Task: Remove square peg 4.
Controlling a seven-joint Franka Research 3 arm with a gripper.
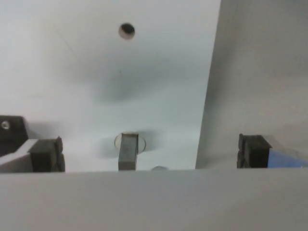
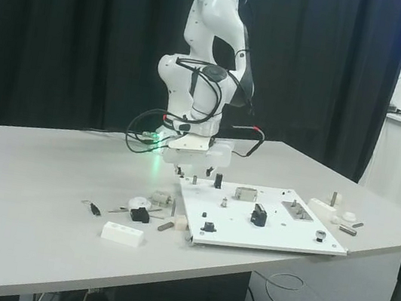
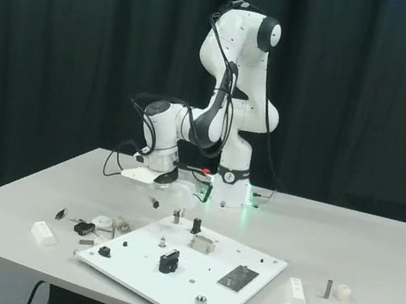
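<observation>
Square peg 4 (image 1: 128, 151): upright in white board (image 1: 120, 86) on grey worktop (image 1: 260, 72), between the fingertips. Pincer (image 1: 149, 153): fingers wide apart, hovering above peg, touching nothing.

White arm (image 3: 230, 86) of rounded, glossy segments with black joint bands, looped with black cables (image 2: 196, 81), glowing green at the base (image 3: 226, 200) and wrist, ending in blocky black fingertips (image 1: 46, 154) beside a screw.
</observation>
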